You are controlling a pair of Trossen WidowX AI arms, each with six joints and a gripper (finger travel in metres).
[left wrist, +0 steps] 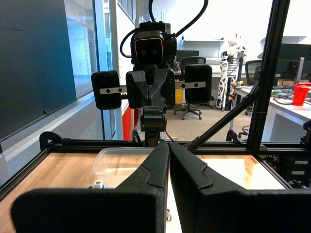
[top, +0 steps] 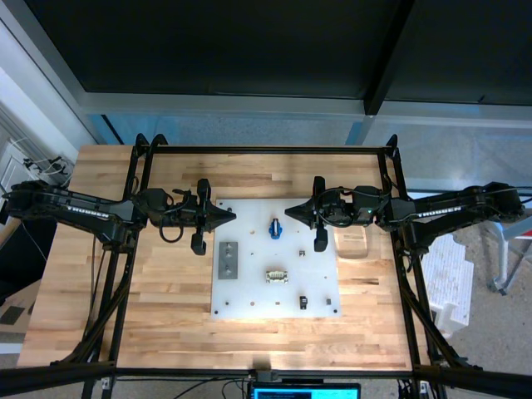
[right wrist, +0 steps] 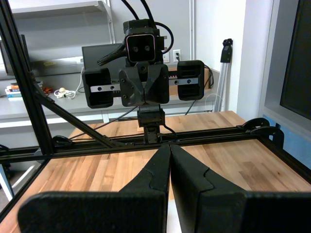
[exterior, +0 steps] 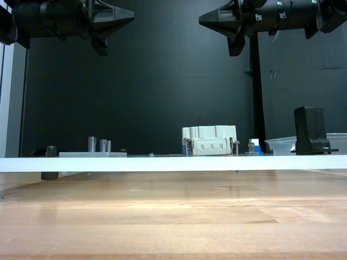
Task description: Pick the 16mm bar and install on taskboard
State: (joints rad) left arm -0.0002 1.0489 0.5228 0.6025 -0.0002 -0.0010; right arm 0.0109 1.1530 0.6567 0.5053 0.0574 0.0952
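Note:
The taskboard (top: 249, 295) lies flat in the middle of the wooden table, its edge showing in the low view as the taskboard (exterior: 162, 163). It carries a grey metal block (top: 228, 258), a small blue part (top: 275, 227) and a beige connector (top: 277, 275). The 16mm bar is out of view in every frame. My left gripper (top: 231, 214) hovers high over the board's far left corner, shut and holding nothing. My right gripper (top: 290, 212) hovers over the board's far edge, facing it, also shut and bare. The wrist views show each pair of fingers (left wrist: 158, 162) (right wrist: 158, 165) pressed together.
A clear plastic container (top: 352, 243) sits just off the board's right edge, under the right arm. A small black part (top: 304, 301) stands near the board's front right. Black frame rails (top: 266, 150) run around the table. Bare wood lies on both sides of the board.

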